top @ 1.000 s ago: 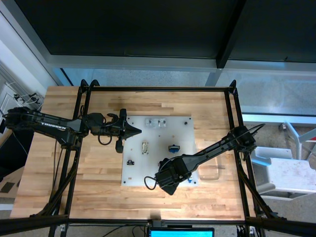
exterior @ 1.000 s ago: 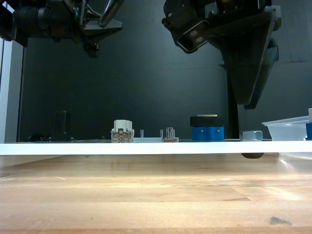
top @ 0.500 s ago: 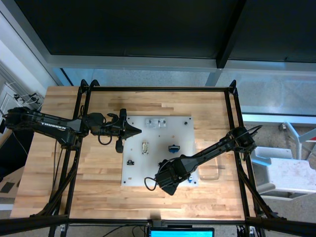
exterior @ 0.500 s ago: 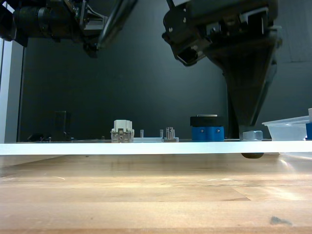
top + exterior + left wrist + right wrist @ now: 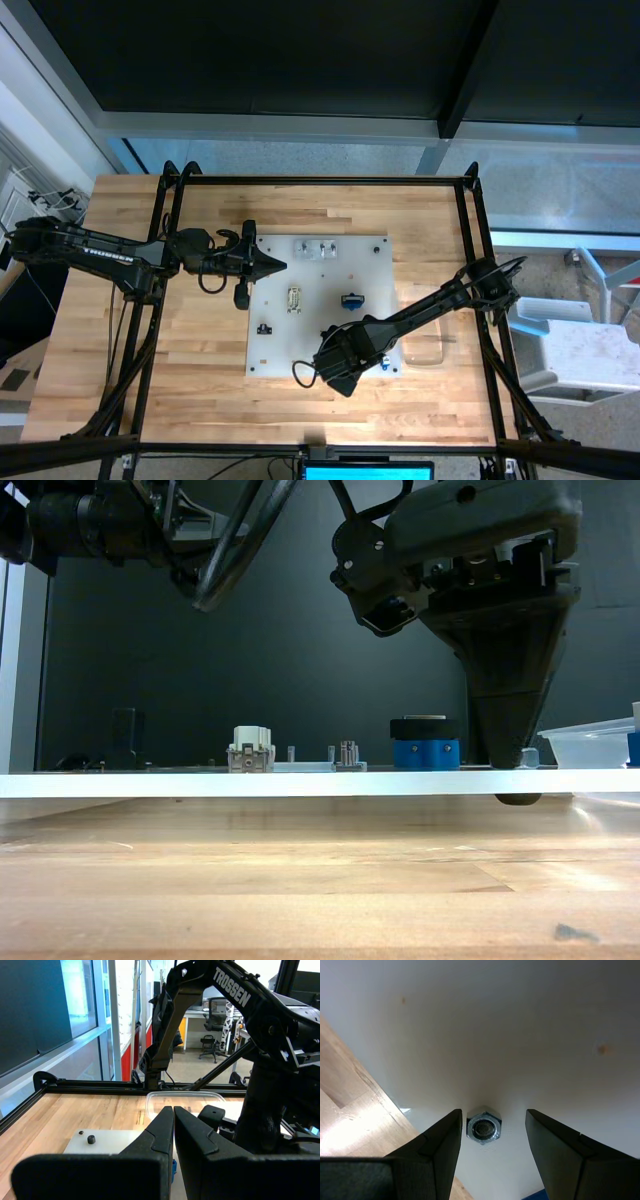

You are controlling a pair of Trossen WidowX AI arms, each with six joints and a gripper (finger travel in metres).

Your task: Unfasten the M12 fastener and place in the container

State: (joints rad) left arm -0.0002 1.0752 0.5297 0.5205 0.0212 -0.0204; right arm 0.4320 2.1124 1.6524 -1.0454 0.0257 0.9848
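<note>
A small silver M12 nut sits on its stud on the white board, its bore showing dark. My right gripper is open, one finger on each side of the nut without touching it. In the low view the right gripper reaches down to board level and covers most of the nut. The clear container lies just right of the board and holds nothing; it also shows in the low view as the container. My left gripper hovers shut over the board's far left edge, fingertips together.
A blue block with a black cap and a grey connector stand on the board left of the right gripper. A black post stands at the far right corner. Black frame rails border the wooden table.
The right gripper has come down from above the board until its open fingers straddle the nut. The left arm has stayed where it was.
</note>
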